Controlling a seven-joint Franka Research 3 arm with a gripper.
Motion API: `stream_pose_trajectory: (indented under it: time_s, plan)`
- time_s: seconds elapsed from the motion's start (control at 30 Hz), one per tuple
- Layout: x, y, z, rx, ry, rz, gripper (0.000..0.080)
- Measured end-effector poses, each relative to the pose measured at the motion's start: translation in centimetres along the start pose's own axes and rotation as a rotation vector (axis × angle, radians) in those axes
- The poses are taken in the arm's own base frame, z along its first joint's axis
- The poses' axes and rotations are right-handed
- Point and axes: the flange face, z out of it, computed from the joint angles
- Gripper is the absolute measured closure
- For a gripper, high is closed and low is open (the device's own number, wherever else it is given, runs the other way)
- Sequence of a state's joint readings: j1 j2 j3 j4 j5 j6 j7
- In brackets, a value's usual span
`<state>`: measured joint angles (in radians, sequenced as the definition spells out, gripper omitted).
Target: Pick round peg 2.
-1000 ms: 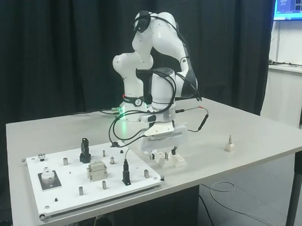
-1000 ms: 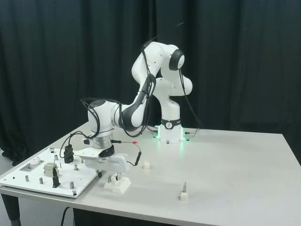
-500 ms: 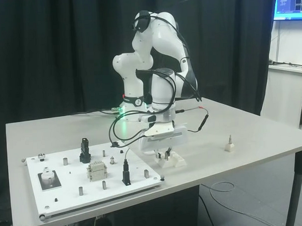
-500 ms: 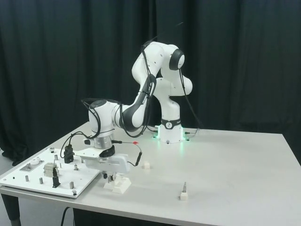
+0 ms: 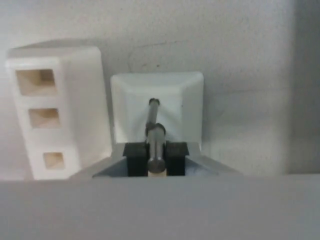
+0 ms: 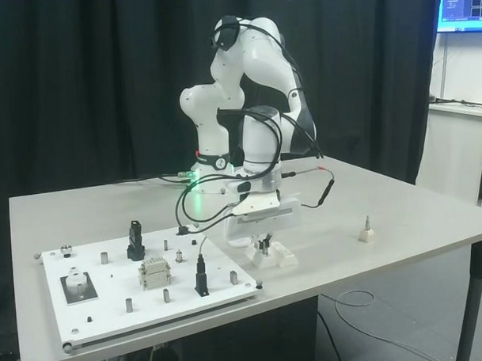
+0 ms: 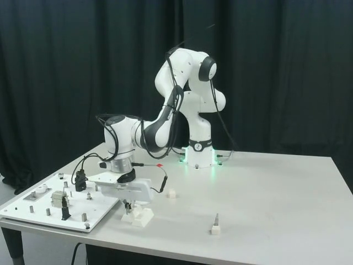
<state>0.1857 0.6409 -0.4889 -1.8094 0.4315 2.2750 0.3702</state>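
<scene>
The jaws point(image 5: 156, 159) are closed on the thin grey metal round peg point(image 5: 155, 135): in the wrist view the two black pads point(image 5: 135, 157) press its sides while its lower end points into the recess of the square white plastic holder point(image 5: 192, 100) below. Just beside that holder lies a long white plastic block with three square holes point(image 5: 85, 115).

In the first room view the jaws point(image 6: 263, 245) hang just above the holder point(image 6: 285, 258) near the front edge of the grey bench point(image 6: 400, 214); the peg is too small to make out there. The white arm point(image 6: 246, 93) folds over from its base at the far side, wrist pointing straight down. To the left lies a white assembly board point(image 6: 229, 292) carrying small fixtures.

The second room view shows a second small white stand with an upright pin point(image 7: 215, 226), well apart on the near bench.
</scene>
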Motion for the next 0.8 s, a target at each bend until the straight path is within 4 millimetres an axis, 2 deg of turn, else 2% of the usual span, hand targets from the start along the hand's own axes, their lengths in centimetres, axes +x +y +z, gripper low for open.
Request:
stream_pose_trajectory:
  time_s: [0.5,0.8]
  plan:
    - [-1.0,0.3,-6.2,0.013,-0.049,0.026,0.0727]
    - [-1.5,0.3,-8.1,0.003,-0.047,0.028,0.0728]
